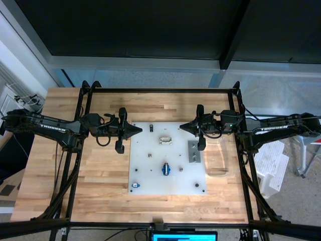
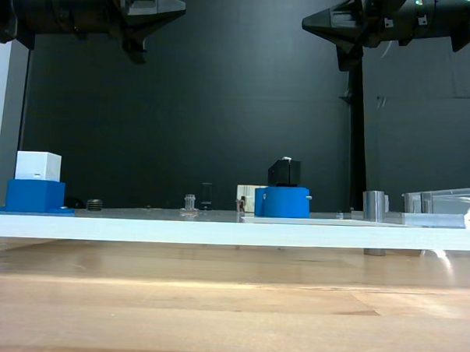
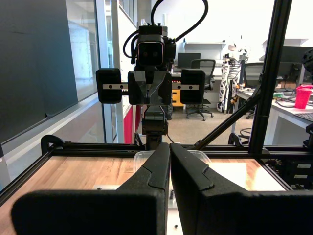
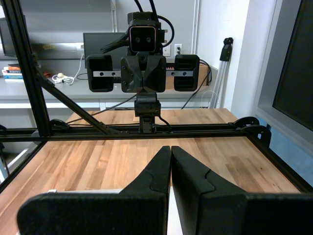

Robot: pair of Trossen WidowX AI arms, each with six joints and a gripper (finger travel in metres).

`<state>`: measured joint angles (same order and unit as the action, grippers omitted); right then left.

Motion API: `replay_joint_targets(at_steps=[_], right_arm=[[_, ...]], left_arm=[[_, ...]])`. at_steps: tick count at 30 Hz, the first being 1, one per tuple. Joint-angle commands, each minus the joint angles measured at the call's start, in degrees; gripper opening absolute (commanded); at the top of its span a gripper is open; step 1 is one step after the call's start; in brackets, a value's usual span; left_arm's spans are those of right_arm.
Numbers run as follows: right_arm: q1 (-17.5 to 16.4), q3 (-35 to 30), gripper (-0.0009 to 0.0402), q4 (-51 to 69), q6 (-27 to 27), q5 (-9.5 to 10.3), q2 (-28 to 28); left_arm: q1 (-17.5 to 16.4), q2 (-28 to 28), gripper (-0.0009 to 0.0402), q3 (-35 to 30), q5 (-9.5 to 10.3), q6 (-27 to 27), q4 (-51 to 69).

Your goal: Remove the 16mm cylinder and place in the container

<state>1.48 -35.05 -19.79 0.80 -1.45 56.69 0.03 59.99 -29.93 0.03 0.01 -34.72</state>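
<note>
Left pincer [image 1: 140, 129], right pincer [image 1: 181, 126] (both closed) face inward above board [image 1: 150, 173].

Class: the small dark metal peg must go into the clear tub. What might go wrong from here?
The tiny dark-grey metal peg is a mere dot near the white board's corner; a slightly off descent may miss it.
The left pincer and right pincer both hang shut above the board; descending unopened would likely bump the peg.
The clear plastic tub beside the board has a faint rim; the release may miss.
</note>
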Motion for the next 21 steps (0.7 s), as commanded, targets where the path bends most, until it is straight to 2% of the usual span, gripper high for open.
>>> replay_joint_targets(at_steps=[1, 8, 14, 21], right_arm=[[0.00, -0.02, 0.0000, -0.02, -0.04, -0.39, 0.00], [0.00, -0.02, 0.0000, -0.02, 0.02, -0.42, 0.00], [-0.09, -0.15, 0.0000, 1.57, 3.34, -0.37, 0.00], [-4.20, -6.43, 0.0000, 20.94, 3.80, -0.37, 1.09]], left_arm=[[-0.04, 0.00, 0.0000, -0.02, 0.00, 0.00, 0.00], [-0.02, 0.00, 0.0000, -0.02, 0.00, 0.02, -0.02], [-0.04, 0.00, 0.0000, -0.02, 0.00, 0.02, 0.00], [-0.04, 0.00, 0.0000, -0.02, 0.00, 0.00, 0.00]])
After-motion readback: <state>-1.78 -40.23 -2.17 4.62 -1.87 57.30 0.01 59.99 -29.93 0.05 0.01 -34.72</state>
